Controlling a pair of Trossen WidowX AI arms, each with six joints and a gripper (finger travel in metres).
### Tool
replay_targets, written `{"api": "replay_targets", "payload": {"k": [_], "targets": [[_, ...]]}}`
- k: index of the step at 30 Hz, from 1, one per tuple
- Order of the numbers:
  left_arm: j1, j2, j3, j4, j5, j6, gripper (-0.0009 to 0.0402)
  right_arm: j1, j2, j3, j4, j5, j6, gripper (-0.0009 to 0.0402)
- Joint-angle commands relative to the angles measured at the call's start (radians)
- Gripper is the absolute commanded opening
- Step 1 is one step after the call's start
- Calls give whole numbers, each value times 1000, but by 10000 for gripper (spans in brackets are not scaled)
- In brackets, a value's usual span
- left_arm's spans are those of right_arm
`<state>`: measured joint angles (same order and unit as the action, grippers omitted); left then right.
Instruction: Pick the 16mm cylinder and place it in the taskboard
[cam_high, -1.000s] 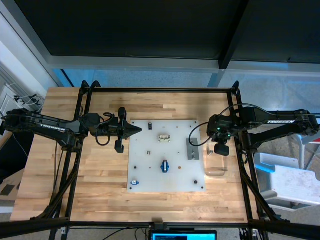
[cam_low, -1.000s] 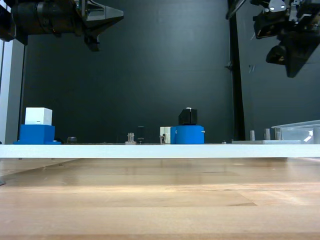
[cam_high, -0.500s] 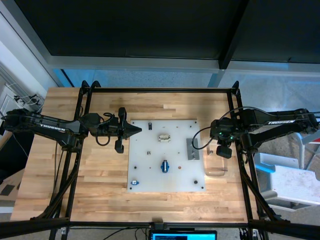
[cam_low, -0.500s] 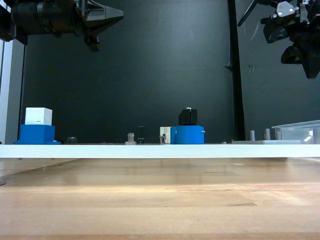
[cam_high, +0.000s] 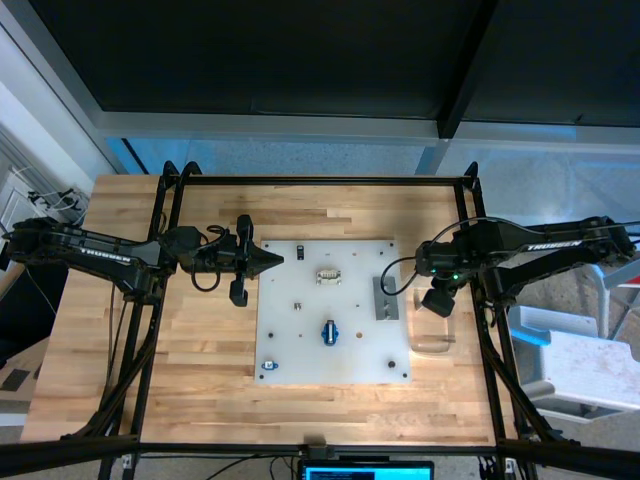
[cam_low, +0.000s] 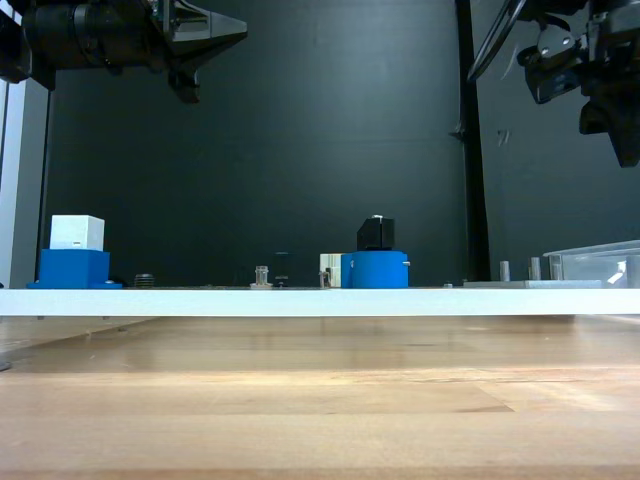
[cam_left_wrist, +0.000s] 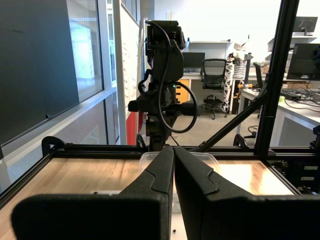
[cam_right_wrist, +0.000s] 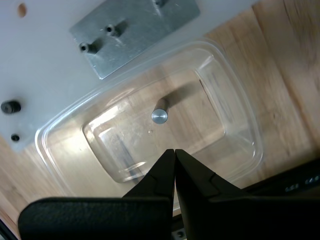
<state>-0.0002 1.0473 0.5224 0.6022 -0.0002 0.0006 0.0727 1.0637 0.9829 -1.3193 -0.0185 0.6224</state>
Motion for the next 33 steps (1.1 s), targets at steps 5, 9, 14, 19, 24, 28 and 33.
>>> {"api": "replay_targets", "payload": {"k": [5,9,14,19,24,28,33], "targets": [[0,0,0,0,0,0,0,5,27,-1,8,2,70,0],[0,0,0,0,0,0,0,6,27,-1,14,13,101,7],[0,0,0,0,0,0,0,8,27,-12,16,29,146,28],[0,0,0,0,0,0,0,11,27,-33,36,31,180,57],[0,0,0,0,0,0,0,20,27,-67,81,30,208,93],[0,0,0,0,0,0,0,26,27,-83,111,31,213,129],[0,0,0,0,0,0,0,31,42,-84,115,30,219,172]]}}
